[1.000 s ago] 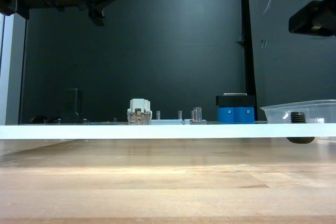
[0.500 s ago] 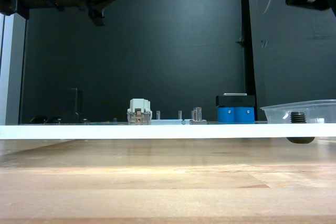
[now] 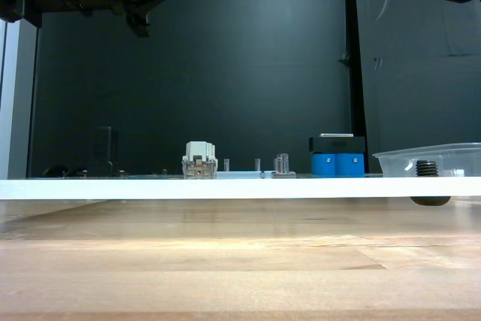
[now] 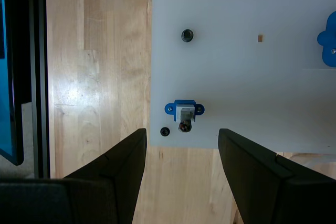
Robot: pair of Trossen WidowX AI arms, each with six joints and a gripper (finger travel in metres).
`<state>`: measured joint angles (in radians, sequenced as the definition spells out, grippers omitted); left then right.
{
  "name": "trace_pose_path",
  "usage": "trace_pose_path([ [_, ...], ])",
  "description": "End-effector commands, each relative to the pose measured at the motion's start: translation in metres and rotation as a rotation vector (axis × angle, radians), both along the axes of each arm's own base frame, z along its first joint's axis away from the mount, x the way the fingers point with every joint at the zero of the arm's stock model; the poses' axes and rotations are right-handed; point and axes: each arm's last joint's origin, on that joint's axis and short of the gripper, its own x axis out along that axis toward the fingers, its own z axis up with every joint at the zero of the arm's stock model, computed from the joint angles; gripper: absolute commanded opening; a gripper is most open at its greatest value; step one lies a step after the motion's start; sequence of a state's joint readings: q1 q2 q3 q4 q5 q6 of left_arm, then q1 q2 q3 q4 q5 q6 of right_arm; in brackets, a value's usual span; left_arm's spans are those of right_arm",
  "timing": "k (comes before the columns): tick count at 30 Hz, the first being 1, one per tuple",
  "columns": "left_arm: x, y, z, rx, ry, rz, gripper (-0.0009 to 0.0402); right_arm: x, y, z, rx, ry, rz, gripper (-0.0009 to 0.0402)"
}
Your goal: Pick the RJ45 connector and install on taskboard
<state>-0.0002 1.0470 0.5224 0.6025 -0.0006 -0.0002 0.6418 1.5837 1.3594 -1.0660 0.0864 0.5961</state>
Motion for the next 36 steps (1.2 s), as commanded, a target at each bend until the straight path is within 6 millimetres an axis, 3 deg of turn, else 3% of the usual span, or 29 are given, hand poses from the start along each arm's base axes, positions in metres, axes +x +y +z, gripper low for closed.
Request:
trace_pose_path([
  [1,0.0,0.0,0.0,0.0,-0.001,0.0,0.0,0.0,0.0,0.0,0.001,-0.001,0.0,0.019],
  [9,0.0,0.0,0.0,0.0,0.0,0.0,0.0,-0.001,-0.001,0.003,0.004,-0.009,0.0,0.019],
  [12,0.0,0.0,0.0,0.0,0.0,0.0,0.0,-0.003,-0.011,0.011,-0.013,-0.048,-0.028,0.019],
  [19,0.0,0.0,0.0,0.0,-0.001,0.0,0.0,-0.01,-0.043,0.035,-0.023,-0.121,-0.025,0.019],
  [25,0.0,0.0,0.0,0.0,0.0,0.0,0.0,-0.015,-0.082,0.057,-0.064,-0.22,-0.042,0.0187],
  [36,0.0,0.0,0.0,0.0,0.0,0.0,0.0,-0.006,-0.141,0.074,-0.139,-0.405,-0.089,0.0154],
])
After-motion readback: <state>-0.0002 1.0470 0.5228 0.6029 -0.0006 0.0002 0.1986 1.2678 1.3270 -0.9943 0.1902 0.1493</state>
